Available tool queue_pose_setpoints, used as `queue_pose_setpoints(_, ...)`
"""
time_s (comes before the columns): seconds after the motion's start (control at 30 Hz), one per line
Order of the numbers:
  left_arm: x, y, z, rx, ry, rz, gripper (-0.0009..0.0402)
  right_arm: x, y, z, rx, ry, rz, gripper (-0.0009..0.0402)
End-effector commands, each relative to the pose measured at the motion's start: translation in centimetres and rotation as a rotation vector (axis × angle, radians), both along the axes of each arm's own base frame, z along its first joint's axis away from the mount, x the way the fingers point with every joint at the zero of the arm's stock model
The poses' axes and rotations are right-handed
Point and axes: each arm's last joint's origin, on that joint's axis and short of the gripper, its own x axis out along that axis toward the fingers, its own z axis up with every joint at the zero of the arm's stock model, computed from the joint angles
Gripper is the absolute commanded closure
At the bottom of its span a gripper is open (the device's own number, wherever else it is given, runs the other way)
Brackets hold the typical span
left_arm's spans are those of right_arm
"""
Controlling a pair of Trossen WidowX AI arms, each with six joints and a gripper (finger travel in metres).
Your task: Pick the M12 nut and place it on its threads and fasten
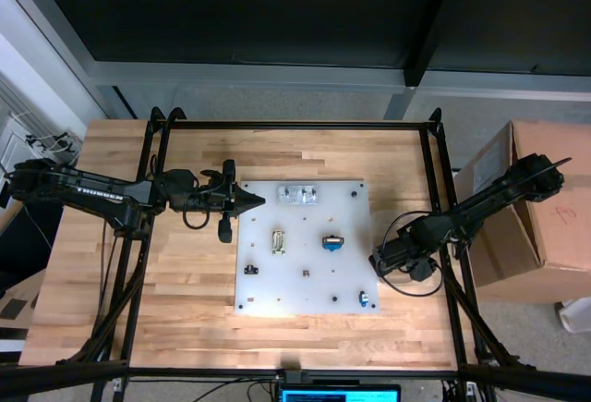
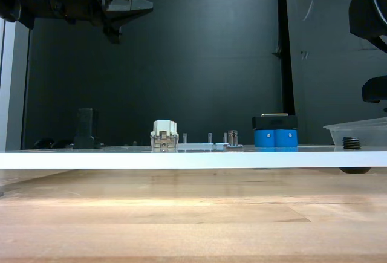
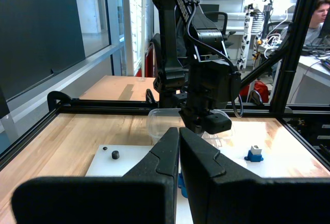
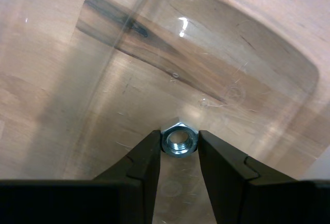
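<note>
A small silver M12 nut [image 4: 179,142] sits between the fingertips of my right gripper [image 4: 179,144], which is shut on it over the floor of the clear tray [image 4: 232,74]. I cannot tell whether the nut is lifted off the tray floor. In the high view the right gripper [image 1: 391,260] points down just beyond the right edge of the white board [image 1: 268,296]. The black ribbed stud [image 2: 351,144] stands bare, also seen as the stud [image 1: 332,297] near the board's near right edge. My left gripper [image 1: 255,201] hovers shut and holding nothing, high over the board's far left edge.
On the board stand a blue block [image 2: 275,136], a white connector [image 2: 164,137], a silver post [image 2: 233,137] and a black block [image 2: 86,127]. A cardboard box [image 1: 540,208] sits to the right of the table. A black frame rail [image 1: 295,125] borders the workspace.
</note>
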Motion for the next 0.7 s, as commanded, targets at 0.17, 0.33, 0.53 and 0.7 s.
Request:
queue_pose_setpoints(0.17,0.0,0.0,0.0,0.000,0.000,0.000,0.0393,0.1,0.0,0.2,0.003,-0.002,-0.014,0.0332)
queue_pose_setpoints(0.33,0.0,0.0,0.0,0.000,0.000,0.000,0.0393,0.2,0.2,1.0,0.029,0.018,-0.083,0.0343)
queue_pose_setpoints(0.53,0.0,0.0,0.0,0.000,0.000,0.000,0.0393,0.9,0.1,2.7,0.097,0.035,-0.421,0.0353)
queue_pose_setpoints(0.7,0.0,0.0,0.0,0.000,0.000,0.000,0.0393,1.0,0.1,4.9,0.081,0.078,-0.660,0.0358)
